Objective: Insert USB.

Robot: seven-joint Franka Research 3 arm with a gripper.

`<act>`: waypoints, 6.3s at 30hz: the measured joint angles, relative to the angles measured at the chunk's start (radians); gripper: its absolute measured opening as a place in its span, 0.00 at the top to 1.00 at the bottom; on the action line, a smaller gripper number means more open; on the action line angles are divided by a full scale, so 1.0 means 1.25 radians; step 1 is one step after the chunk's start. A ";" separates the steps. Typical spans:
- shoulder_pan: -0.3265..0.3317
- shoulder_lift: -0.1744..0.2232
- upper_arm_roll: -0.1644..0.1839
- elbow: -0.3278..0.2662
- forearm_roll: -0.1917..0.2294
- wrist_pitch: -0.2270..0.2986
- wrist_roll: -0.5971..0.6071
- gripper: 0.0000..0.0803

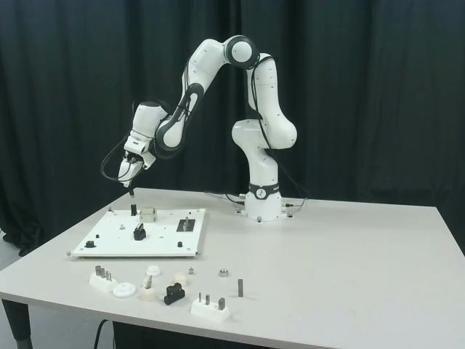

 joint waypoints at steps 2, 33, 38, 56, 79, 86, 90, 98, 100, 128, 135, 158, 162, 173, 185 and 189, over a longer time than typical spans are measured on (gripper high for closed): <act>0.000 0.000 0.000 -0.001 -0.004 0.000 0.000 0.97; -0.002 0.021 0.001 -0.003 -0.013 0.011 -0.005 0.97; -0.002 0.031 0.004 -0.003 -0.013 0.019 -0.005 0.97; -0.004 0.060 0.021 -0.003 -0.013 0.041 -0.002 0.97; -0.011 0.082 0.033 -0.003 -0.013 0.055 0.008 0.97; -0.017 0.091 0.039 -0.003 -0.013 0.058 0.008 0.97; -0.026 0.095 0.047 -0.003 -0.013 0.059 0.009 0.97; -0.036 0.101 0.057 -0.003 -0.013 0.064 0.009 0.97; -0.037 0.101 0.058 -0.003 -0.013 0.065 0.009 0.97; -0.038 0.102 0.066 -0.005 -0.013 0.072 0.009 0.97; -0.038 0.102 0.066 -0.005 -0.013 0.073 0.010 0.97; -0.048 0.102 0.067 -0.006 -0.013 0.074 0.013 0.97; -0.049 0.101 0.067 -0.007 -0.012 0.074 0.015 0.97; -0.053 0.086 0.067 -0.015 -0.012 0.071 0.018 0.97; -0.055 0.073 0.067 -0.018 -0.012 0.057 0.018 0.97; -0.055 0.073 0.067 -0.019 -0.012 0.057 0.018 0.97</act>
